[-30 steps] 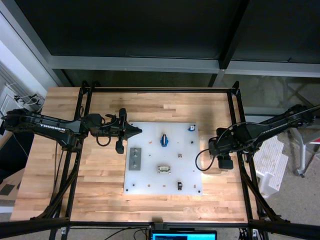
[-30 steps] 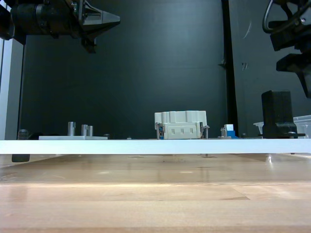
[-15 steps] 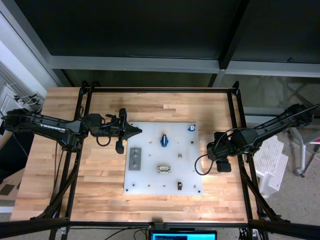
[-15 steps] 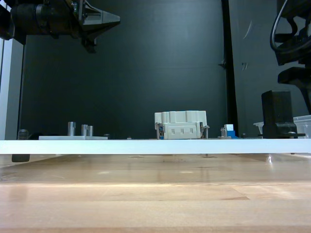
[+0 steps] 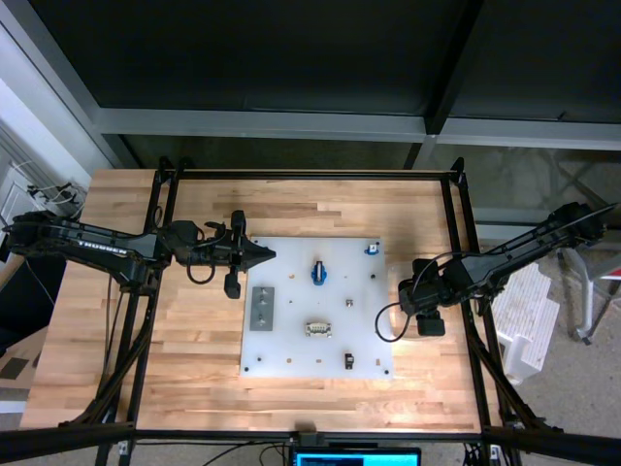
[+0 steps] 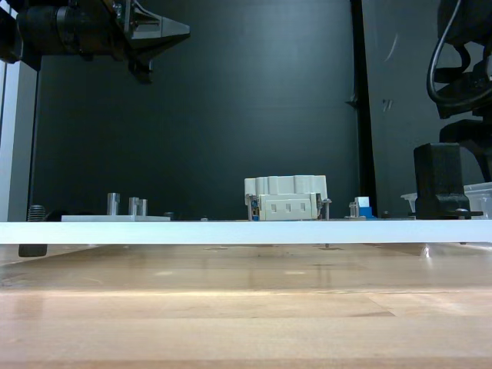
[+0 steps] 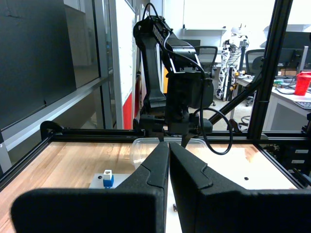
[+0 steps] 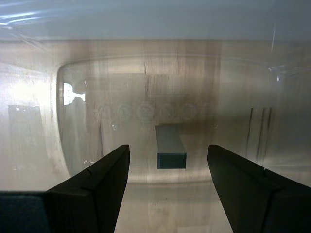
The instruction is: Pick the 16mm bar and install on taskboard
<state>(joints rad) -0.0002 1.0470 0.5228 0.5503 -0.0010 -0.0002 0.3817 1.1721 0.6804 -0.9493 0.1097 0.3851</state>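
The 16mm bar [image 8: 171, 147] is a short dull grey piece lying on the floor of a clear tray [image 8: 92, 92]. My right gripper [image 8: 167, 158] hangs open above it, one finger on each side, not touching. From above, the right gripper [image 5: 419, 309] points down just past the right edge of the white taskboard [image 5: 291, 345]. My left gripper [image 5: 267, 255] is shut and empty, held high over the board's upper left corner, and its closed fingers [image 7: 160, 165] point across the table.
The taskboard [image 6: 231, 231] carries a grey block [image 5: 262, 306] with pegs, a blue knob [image 5: 319, 273], a beige connector [image 5: 316, 330] and a black connector [image 6: 442, 181]. Black frame rails [image 5: 456, 252] border the table. The right arm [image 6: 465, 77] stands at the board's right end.
The right arm has swung left and come down over the clear tray. The left arm has not moved.
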